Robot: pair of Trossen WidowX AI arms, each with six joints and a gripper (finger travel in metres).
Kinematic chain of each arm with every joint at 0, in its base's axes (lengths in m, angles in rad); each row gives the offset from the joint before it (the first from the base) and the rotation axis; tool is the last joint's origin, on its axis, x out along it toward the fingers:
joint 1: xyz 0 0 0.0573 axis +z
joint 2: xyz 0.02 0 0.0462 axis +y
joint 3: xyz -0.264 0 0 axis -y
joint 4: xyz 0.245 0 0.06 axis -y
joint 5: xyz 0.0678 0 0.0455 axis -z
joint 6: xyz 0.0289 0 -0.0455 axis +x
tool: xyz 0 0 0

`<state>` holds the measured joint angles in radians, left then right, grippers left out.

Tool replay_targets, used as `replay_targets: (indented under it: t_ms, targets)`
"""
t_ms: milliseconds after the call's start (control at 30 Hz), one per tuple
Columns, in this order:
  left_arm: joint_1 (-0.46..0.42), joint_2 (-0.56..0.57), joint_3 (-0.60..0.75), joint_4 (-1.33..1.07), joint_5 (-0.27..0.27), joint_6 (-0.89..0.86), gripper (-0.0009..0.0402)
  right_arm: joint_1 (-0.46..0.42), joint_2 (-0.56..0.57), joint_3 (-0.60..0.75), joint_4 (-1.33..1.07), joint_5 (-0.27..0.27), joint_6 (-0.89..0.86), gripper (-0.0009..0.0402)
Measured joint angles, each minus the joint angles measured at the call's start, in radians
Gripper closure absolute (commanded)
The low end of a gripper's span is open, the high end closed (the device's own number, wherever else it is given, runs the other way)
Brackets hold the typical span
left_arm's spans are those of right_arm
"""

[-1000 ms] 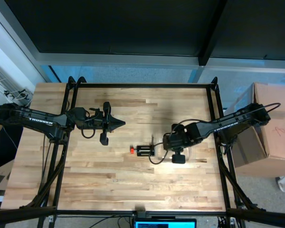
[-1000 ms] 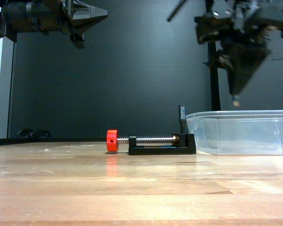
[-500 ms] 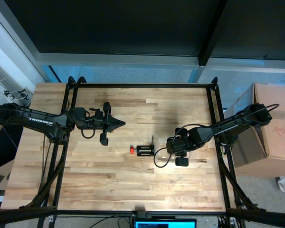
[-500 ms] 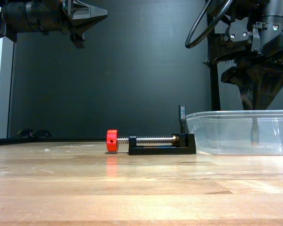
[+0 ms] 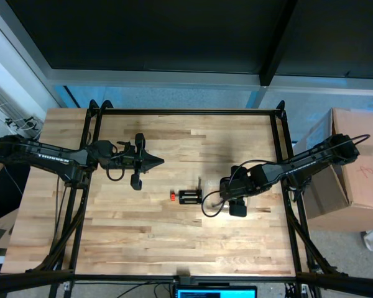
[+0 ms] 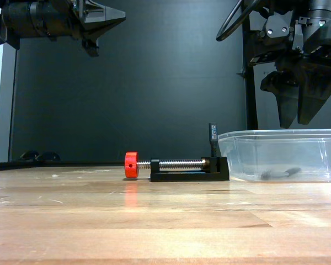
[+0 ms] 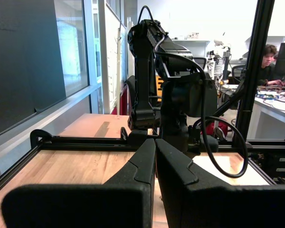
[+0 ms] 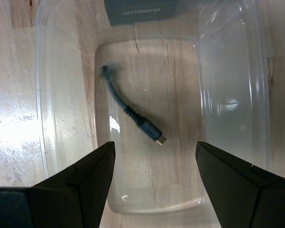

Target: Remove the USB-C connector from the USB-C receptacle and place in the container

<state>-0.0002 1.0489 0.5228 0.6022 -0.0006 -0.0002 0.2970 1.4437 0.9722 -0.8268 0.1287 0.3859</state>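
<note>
Right wrist view: "ARTYMASTER" (image 8: 141,9) beside container (image 8: 57,95)

The USB-C connector (image 6: 279,173) is seen only dimly through the cloudy wall of the container (image 6: 320,134) in the low view, and its cable end is blurred in the right wrist view. From above, the container is largely covered by the right gripper (image 5: 230,197), spread wide over it. The left gripper (image 6: 121,20), closed and raised at far left, is cut off by the low view's top edge.
</note>
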Motion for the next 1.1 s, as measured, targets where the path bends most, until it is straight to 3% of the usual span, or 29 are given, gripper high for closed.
replay_targets:
  t_ms: [167,400,600,833,1100]
  targets:
    - [0.0,0.0,0.0,0.0,0.0,0.0,0.0393,-0.006,-0.03,0.0,0.003,0.0,-0.006,0.0168]
    - [0.0,0.0,0.0,0.0,0.0,0.0,0.0393,-0.062,-0.178,0.0,0.104,0.002,-0.06,0.0213]
    - [0.0,0.0,0.0,0.0,0.0,0.0,0.0393,-0.121,-0.314,-0.014,0.293,0.017,-0.178,0.0286]
    - [0.0,0.0,0.0,0.0,0.0,0.0,0.0393,-0.183,-0.465,-0.173,0.634,0.018,-0.262,0.0398]
    - [0.0,0.0,0.0,0.0,0.0,0.0,0.0393,-0.225,-0.567,-0.355,0.964,-0.016,-0.312,0.0394]
